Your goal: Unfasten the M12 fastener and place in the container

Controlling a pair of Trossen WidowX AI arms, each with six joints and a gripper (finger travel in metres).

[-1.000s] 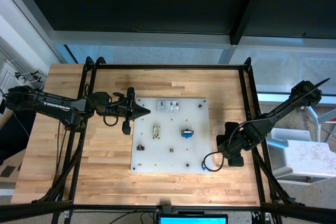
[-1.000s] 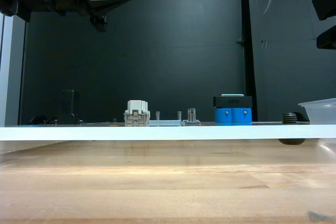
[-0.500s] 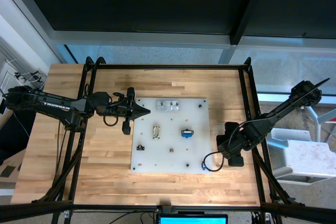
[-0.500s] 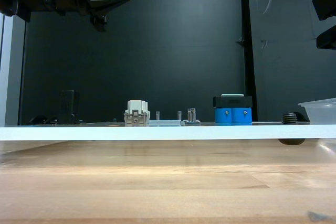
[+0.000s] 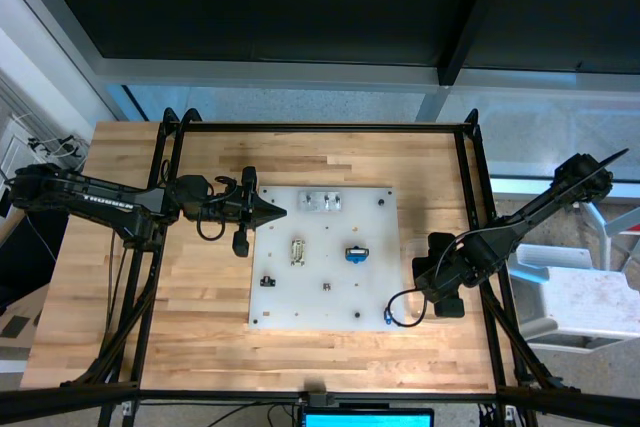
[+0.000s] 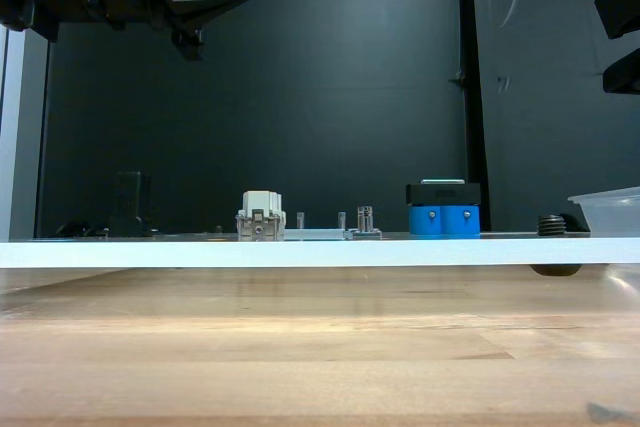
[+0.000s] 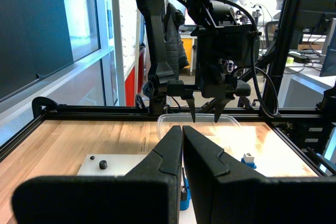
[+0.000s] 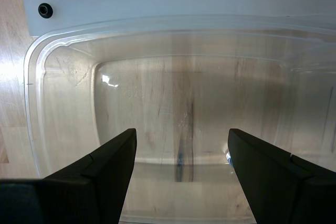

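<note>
While the right gripper [image 8: 181,132] hangs above the clear, rounded-corner rectangular plastic tray [image 8: 32,93], we see its jaws released, spread wide, holding nothing. Tray floor lies straight below those jaws. We can't tell where the small silver nut is: a faint glint by one jaw tip is too unclear to call. The short black ribbed stud [image 6: 551,224] on the white board [image 6: 300,250] shows bare ribs, outside the jaws. The left gripper [image 7: 182,129] hovers raised, jaws clenched together, pointing toward the right gripper's jaws.
</note>
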